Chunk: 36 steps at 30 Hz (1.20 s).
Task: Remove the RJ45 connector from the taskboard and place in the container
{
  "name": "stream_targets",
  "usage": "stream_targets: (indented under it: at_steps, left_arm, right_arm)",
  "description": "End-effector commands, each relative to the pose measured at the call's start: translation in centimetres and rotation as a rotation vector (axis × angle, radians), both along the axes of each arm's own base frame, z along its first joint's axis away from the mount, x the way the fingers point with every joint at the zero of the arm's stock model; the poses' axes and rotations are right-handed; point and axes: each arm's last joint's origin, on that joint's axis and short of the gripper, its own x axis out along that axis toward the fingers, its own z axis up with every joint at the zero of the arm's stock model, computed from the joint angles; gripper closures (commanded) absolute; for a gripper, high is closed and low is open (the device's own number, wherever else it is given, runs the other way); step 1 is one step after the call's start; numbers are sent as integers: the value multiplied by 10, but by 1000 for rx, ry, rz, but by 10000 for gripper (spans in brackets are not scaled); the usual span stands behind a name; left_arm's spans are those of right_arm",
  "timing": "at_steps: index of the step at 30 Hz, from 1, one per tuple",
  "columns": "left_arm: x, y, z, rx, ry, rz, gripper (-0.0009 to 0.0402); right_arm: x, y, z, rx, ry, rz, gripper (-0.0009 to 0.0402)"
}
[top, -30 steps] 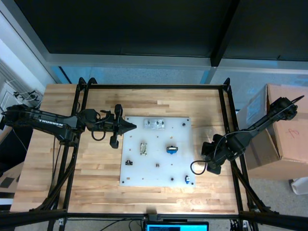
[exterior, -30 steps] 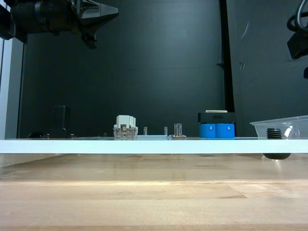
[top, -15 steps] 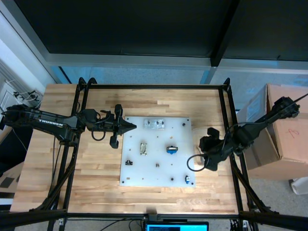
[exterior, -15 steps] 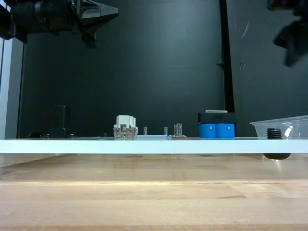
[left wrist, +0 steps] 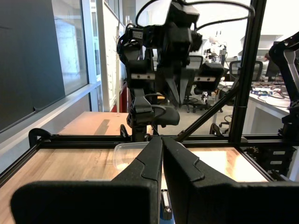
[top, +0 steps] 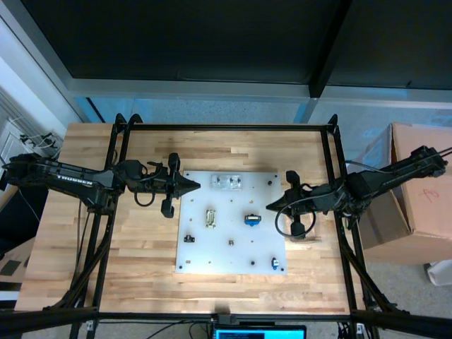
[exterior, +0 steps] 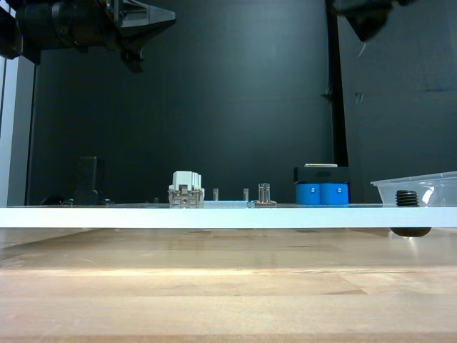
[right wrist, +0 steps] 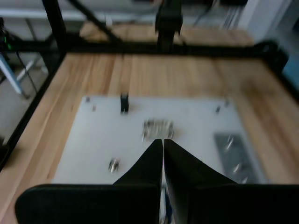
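- Black left gripper (top: 192, 186) is hovering high over the left edge of the white board (top: 205, 254), its fingers pressed together and gripping nothing.
- White board is lying flat on the wooden table (top: 141, 275), between the two arms.
- Blue-and-black connector (top: 252, 219) is sitting upright in its seat on the board, right of centre, and neither gripper is touching it.
- Right gripper (top: 272, 205) is hanging above the board's right part, near the connector, its fingers pressed together and empty.
- Clear container (exterior: 418, 182) is resting furthest right, well apart from the connector.
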Motion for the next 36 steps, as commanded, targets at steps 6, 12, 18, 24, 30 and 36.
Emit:
stream_targets:
  at_steps: [6, 12, 18, 24, 30, 36]
  left_arm:
    - [0, 0, 0, 0, 0, 0, 393]
    - [0, 0, 0, 0, 0, 0, 393]
    - [0, 0, 0, 0, 0, 0, 393]
    - [0, 0, 0, 0, 0, 0, 393]
    - [0, 0, 0, 0, 0, 0, 393]
    - [0, 0, 0, 0, 0, 0, 393]
  right_arm:
    - [16, -24, 6, 15, -175, 60, 393]
    - [22, -46, -8, 43, -299, 88, 394]
    - [22, -62, -26, 45, -382, 62, 394]
    - [20, -70, -36, 38, -462, 28, 394]
    - [19, -72, -38, 41, -468, 13, 393]
    - [20, -72, -39, 58, -462, 11, 393]
